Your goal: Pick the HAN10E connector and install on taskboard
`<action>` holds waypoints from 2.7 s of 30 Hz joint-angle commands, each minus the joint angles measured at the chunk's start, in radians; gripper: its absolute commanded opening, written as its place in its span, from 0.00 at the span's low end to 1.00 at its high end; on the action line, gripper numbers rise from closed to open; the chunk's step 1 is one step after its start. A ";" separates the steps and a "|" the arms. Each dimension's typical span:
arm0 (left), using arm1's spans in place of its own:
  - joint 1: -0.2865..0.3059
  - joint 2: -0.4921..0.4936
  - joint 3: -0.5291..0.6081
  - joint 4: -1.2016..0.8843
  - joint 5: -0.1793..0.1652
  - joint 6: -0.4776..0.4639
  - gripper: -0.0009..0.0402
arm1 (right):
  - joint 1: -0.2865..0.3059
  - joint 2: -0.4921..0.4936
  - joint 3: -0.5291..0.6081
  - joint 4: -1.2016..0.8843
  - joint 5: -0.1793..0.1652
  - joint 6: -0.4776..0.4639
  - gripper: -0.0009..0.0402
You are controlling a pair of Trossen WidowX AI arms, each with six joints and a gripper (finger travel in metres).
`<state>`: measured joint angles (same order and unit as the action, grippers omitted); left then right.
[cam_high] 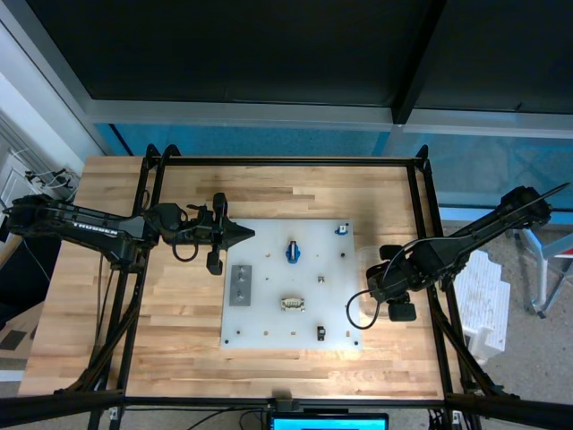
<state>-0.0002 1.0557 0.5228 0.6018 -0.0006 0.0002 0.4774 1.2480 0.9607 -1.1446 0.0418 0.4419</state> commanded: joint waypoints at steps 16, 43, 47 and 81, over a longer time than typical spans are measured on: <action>0.000 0.000 0.000 0.000 0.000 0.000 0.02 | -0.042 0.213 0.212 -0.035 0.037 -0.006 0.10; 0.000 0.000 0.000 0.000 0.000 0.000 0.02 | -0.146 0.646 0.696 -0.078 0.037 -0.069 0.10; 0.000 0.000 0.000 0.000 0.000 0.000 0.02 | -0.151 0.706 0.769 -0.087 0.036 -0.084 0.10; 0.000 0.000 0.000 0.000 0.000 0.000 0.02 | -0.185 0.970 1.081 -0.128 0.033 -0.163 0.10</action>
<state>-0.0002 1.0557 0.5224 0.6018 -0.0002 -0.0002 0.2913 2.2189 2.0476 -1.2716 0.0750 0.2760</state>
